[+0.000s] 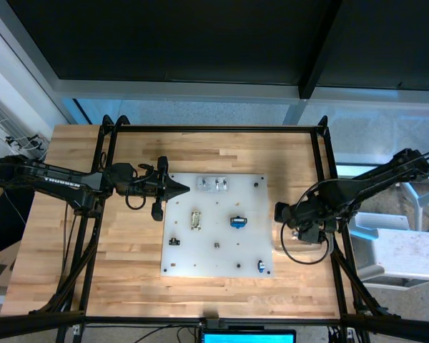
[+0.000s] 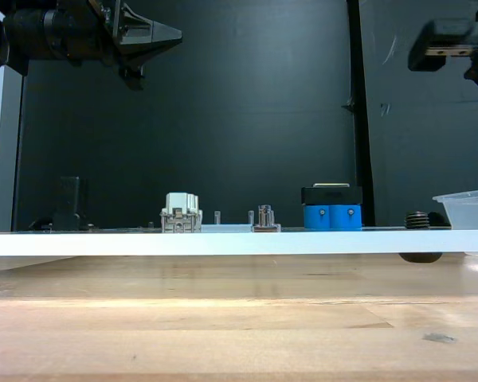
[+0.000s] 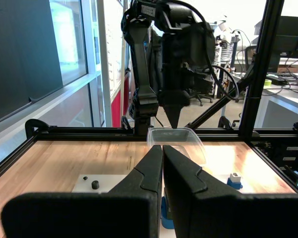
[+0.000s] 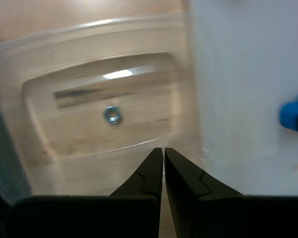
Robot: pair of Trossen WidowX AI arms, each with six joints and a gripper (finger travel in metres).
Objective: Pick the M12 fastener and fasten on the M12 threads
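The M12 fastener [image 4: 112,115], a tiny silver nut, lies flat on the floor of the clear tray [image 4: 44,99] beside the white board [image 1: 207,246]. My right gripper [image 4: 163,149] hangs above the tray, shut and holding nothing, its tips short of the nut. In the high view the right gripper [image 1: 282,214] is at the board's right edge and the arm hides the nut. The black ribbed stud [image 2: 417,220] stands bare in front of the tray [image 2: 472,208]. My left gripper [image 1: 186,190] is shut and empty, raised over the board's left edge.
On the board stand a blue fitting [image 2: 331,216], a white connector [image 2: 181,216], a silver post [image 2: 264,217] and a small blue part [image 1: 260,266]. A black frame [image 1: 214,129] rings the wooden table.
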